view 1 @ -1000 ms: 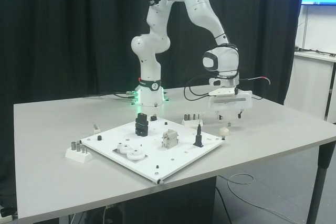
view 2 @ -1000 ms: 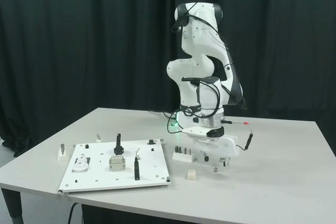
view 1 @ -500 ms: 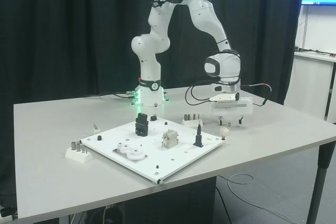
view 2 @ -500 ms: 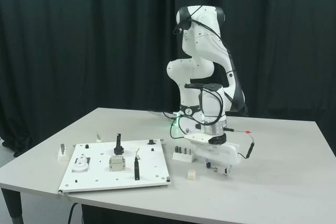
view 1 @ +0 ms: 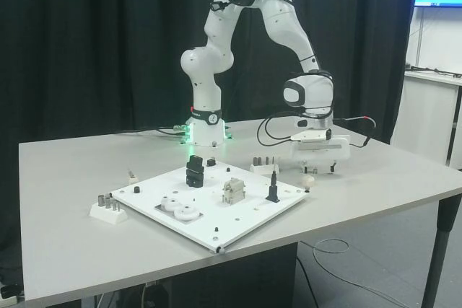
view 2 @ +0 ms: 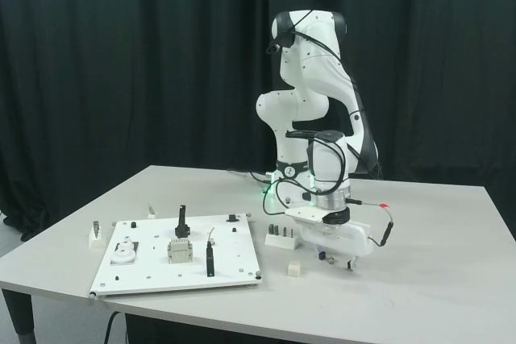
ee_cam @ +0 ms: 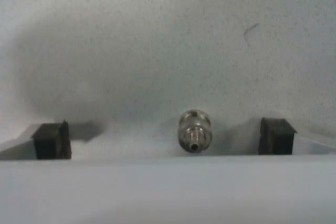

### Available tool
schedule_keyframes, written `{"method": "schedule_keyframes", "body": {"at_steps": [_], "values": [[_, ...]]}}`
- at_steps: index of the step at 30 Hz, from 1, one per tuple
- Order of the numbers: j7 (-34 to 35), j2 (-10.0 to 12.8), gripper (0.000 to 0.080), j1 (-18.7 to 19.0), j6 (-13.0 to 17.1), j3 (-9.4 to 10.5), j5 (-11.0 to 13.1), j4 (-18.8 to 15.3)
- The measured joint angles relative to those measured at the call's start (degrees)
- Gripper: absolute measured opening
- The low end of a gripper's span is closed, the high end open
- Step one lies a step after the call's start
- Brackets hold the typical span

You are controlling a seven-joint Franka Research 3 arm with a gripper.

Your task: Pick BNC.

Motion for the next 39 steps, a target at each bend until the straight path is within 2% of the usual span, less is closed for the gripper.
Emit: {"method": "schedule_keyframes", "body": {"at_steps": [12,24,25,30,31,39], "values": [[1.32,0.00,0.0800,0.00,-0.75,-0.06,-0.96,0.14],[5.45,0.07,0.0800,-0.06,-0.98,-0.28,-4.08,0.32],[5.94,0.08,0.0518,-0.06,-0.98,-0.31,-4.21,0.33],[7.70,0.24,0.0518,-0.07,-0.97,-0.53,-5.02,0.35],[8.04,0.30,0.0360,-0.07,-0.97,-0.60,-5.18,0.36],[11.37,0.40,0.0360,-0.26,-1.13,-1.02,-7.02,0.40]]}}
